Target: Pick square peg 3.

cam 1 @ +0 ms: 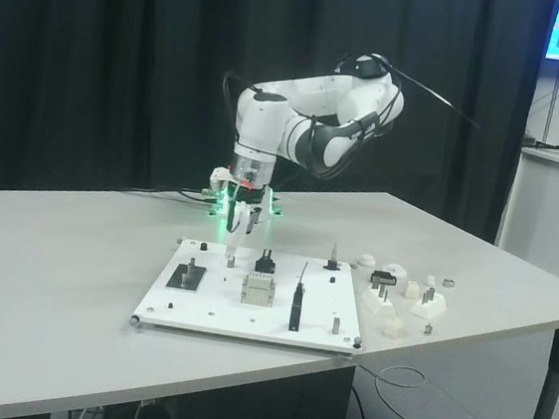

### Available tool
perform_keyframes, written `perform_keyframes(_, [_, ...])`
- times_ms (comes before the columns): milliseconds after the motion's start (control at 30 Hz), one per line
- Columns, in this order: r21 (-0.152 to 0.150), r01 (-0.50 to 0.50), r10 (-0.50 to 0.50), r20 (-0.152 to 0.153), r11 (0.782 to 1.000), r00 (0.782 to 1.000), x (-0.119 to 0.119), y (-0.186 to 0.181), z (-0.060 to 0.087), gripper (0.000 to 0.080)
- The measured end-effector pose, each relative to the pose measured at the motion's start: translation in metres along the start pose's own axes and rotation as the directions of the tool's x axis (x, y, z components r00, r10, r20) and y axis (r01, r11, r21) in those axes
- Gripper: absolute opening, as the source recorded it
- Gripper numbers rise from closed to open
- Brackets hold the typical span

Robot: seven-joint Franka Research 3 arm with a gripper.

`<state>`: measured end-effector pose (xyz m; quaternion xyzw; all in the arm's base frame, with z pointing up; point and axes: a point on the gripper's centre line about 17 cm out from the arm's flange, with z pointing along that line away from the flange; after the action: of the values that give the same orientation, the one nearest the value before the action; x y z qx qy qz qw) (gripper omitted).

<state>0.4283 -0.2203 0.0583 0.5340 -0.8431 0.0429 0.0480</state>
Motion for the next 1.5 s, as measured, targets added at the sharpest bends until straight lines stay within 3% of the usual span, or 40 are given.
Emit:
perform_keyframes(467, [0.023,0.016,-0.016,-0.010,1.000,1.000,-0.005,-0.006,-0.009,0.0799])
perform_keyframes(867, [0.057,0.067,-0.065,-0.038,0.996,0.997,-0.002,-0.017,-0.020,0.0800])
perform_keyframes(1500, [0.063,0.121,-0.116,-0.078,0.991,0.990,0.008,-0.023,-0.033,0.0800])
